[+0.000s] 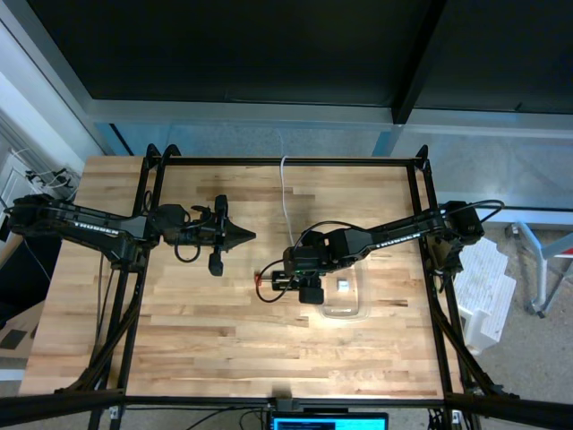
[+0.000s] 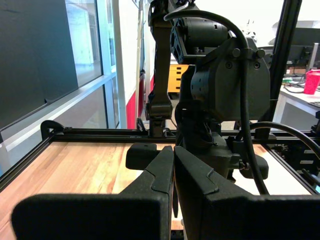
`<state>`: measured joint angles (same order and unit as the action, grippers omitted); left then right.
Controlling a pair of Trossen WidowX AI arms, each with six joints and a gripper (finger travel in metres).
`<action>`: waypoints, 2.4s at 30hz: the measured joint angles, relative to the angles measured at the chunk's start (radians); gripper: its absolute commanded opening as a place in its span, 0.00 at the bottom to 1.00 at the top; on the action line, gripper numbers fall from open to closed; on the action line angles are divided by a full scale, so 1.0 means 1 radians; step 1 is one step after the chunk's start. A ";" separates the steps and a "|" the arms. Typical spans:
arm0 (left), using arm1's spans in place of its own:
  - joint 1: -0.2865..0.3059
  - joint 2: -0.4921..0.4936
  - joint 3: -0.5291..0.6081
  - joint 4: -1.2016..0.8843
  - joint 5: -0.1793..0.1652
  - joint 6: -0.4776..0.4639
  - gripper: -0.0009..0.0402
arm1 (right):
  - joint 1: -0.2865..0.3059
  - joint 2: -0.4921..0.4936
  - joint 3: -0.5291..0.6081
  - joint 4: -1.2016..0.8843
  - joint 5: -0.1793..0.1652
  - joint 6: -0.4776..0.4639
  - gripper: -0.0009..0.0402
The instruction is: Remove the power plug from the receptacle and place in the container
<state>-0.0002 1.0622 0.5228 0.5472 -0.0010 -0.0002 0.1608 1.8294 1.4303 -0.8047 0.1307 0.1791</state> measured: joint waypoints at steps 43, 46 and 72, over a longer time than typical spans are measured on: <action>0.000 0.000 0.000 0.000 0.000 0.000 0.02 | 0.007 -0.039 -0.005 -0.017 -0.002 -0.003 0.02; 0.000 0.000 0.000 0.000 0.000 0.000 0.02 | 0.007 -0.043 -0.005 -0.018 -0.001 -0.003 0.02; 0.000 0.000 0.000 0.000 0.000 0.000 0.02 | 0.007 -0.129 -0.003 -0.177 0.000 -0.003 0.02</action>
<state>-0.0002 1.0622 0.5228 0.5472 -0.0006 -0.0002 0.1680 1.7008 1.4277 -0.9813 0.1310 0.1757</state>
